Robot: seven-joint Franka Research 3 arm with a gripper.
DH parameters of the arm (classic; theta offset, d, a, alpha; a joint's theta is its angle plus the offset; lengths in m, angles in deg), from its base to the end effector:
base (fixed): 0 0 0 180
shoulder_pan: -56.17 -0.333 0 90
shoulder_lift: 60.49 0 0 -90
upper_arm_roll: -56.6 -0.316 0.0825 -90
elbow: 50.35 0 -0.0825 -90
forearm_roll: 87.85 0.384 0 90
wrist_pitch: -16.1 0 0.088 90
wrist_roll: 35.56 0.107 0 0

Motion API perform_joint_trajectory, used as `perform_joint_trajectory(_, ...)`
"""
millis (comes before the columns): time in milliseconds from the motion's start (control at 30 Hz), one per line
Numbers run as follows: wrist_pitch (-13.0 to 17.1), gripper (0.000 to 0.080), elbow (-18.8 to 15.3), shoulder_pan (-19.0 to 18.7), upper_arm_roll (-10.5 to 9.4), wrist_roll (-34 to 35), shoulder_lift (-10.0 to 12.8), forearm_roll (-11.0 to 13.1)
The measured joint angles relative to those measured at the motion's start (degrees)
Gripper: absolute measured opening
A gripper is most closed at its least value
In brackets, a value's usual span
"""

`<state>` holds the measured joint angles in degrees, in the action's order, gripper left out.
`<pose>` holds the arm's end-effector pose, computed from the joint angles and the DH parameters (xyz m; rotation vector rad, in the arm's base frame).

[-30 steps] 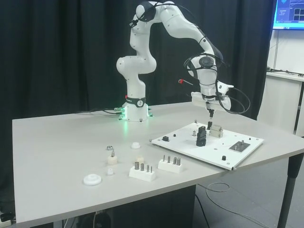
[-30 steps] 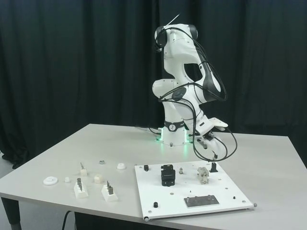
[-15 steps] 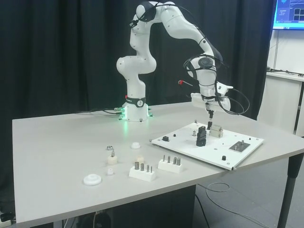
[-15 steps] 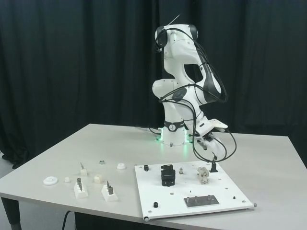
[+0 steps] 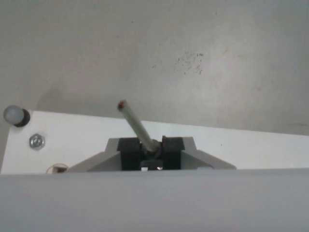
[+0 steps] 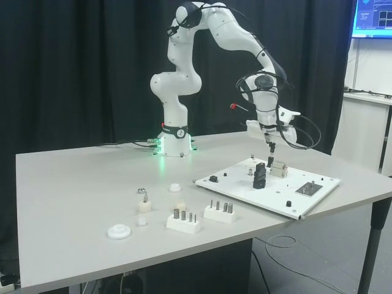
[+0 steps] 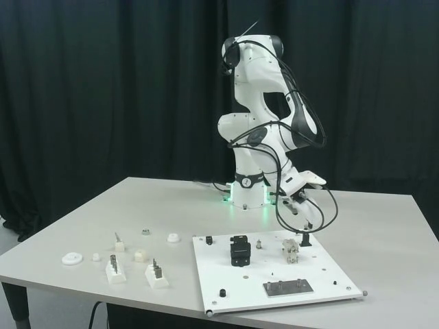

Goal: Insert USB.

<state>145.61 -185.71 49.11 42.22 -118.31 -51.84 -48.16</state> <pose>0.4449 0.1948 0.2517 -2.0524 -1.5616 -0.0642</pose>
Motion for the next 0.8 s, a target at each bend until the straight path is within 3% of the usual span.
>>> perform_joint_trajectory(800, 2.03, 0.0091, -0.67, -0.95, 0.1, 1.04, -0.37, 0.27)
